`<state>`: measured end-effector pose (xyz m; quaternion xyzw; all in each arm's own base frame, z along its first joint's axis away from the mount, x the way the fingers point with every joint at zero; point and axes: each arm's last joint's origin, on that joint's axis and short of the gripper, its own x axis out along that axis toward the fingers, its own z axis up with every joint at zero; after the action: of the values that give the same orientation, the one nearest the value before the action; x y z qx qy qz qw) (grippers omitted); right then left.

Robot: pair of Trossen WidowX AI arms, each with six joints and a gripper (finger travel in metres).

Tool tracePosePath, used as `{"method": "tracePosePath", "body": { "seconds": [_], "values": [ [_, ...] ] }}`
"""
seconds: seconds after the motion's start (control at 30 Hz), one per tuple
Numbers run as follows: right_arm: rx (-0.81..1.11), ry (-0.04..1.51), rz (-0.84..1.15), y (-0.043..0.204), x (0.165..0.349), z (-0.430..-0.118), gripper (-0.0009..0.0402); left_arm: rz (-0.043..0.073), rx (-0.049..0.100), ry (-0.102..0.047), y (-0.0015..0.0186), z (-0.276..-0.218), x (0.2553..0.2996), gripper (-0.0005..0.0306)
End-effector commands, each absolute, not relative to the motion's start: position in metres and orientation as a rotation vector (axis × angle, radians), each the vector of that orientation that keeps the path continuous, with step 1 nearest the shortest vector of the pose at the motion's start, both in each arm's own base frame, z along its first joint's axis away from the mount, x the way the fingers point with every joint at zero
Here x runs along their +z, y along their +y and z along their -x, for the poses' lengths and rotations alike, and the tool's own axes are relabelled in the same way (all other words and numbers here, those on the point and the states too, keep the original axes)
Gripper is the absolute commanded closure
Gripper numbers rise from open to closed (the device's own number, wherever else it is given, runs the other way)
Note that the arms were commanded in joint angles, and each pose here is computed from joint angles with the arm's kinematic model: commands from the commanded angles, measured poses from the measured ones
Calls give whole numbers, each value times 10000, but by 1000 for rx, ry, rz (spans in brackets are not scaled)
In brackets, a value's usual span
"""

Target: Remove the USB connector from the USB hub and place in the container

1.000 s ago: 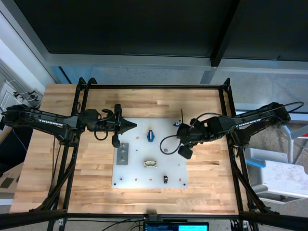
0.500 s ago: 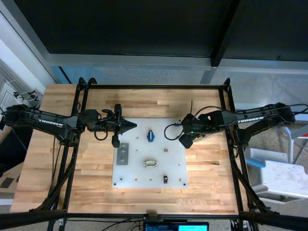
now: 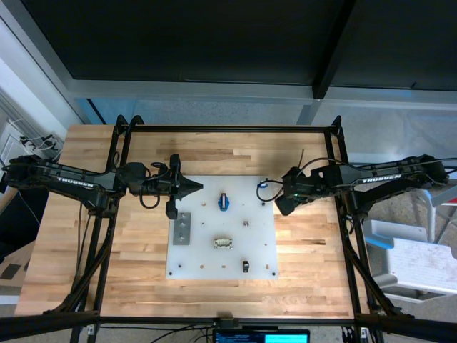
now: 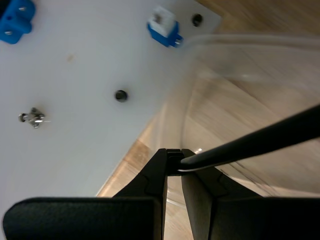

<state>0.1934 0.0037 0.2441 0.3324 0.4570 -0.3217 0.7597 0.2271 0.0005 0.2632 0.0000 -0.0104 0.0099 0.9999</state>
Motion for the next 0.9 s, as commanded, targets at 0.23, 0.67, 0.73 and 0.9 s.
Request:
{"method": "tracePosePath", "body": {
  "seconds": [0.23,0.67,0.73,0.9],
  "values": [
    [-753,1005,-778,22,2323,-1765,393,0,20,-20,5,-2271,2631,300],
    [-750,1024,-773,23,2279,-1745,375,0,20,-20,5,-2271,2631,300],
    [-749,1024,-773,23,2279,-1745,359,0,20,-20,5,-2271,2631,300],
    [-750,1025,-773,23,2278,-1745,310,0,20,-21,5,-2271,2632,300]
  ]
}}
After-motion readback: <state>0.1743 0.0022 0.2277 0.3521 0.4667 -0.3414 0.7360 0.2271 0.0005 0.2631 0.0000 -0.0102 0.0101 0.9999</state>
